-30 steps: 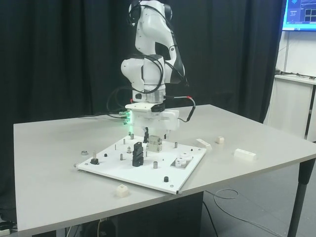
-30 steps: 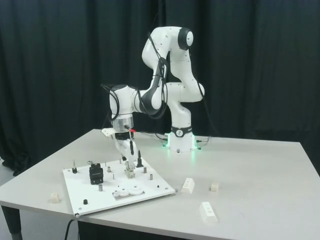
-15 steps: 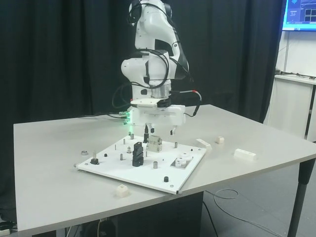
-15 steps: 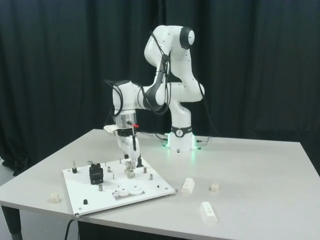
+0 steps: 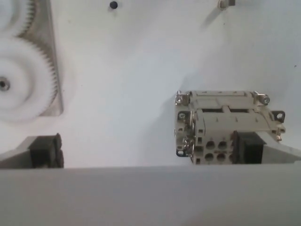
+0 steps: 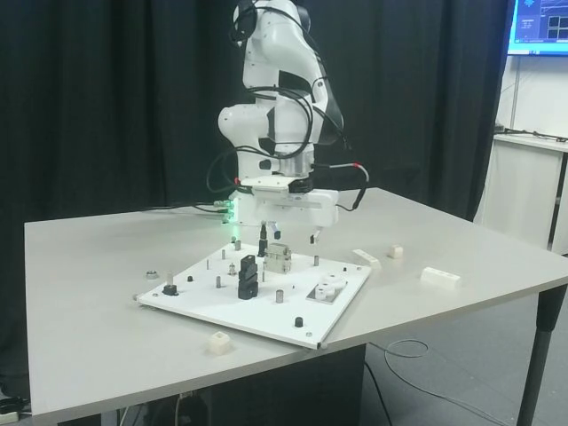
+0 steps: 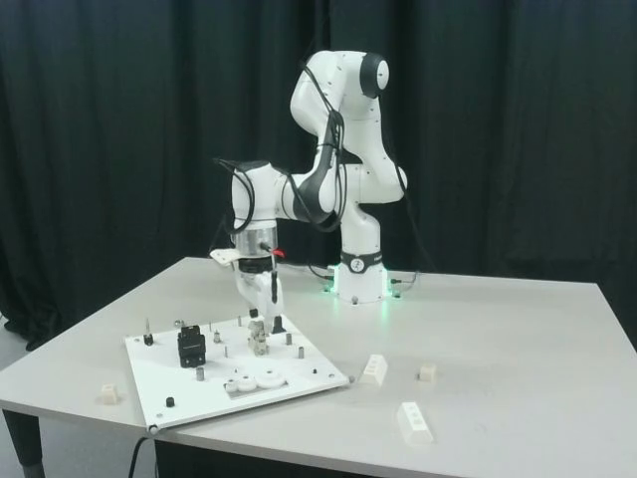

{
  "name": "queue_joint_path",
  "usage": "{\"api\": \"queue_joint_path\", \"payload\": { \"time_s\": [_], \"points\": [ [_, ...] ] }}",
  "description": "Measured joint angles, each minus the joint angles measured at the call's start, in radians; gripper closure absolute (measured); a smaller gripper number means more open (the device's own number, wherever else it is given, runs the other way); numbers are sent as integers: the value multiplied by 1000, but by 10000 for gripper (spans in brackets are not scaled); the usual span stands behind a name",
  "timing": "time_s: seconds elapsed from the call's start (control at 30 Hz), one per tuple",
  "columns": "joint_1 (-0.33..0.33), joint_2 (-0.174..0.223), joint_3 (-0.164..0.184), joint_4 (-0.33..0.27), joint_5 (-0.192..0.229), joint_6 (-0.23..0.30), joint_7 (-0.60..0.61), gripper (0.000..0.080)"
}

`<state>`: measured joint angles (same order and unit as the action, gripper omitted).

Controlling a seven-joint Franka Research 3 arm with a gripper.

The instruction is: Insert waterproof.

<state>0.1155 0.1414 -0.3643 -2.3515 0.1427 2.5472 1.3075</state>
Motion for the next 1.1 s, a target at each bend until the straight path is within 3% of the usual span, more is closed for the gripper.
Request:
{"api": "queue_joint_path", "payload": {
  "time_s": [0.43,1.1],
  "points": [
    [2,27,0,-8,-5,38,3,3],
    [3,38,0,-10,-5,46,4,3]
  ]
}}
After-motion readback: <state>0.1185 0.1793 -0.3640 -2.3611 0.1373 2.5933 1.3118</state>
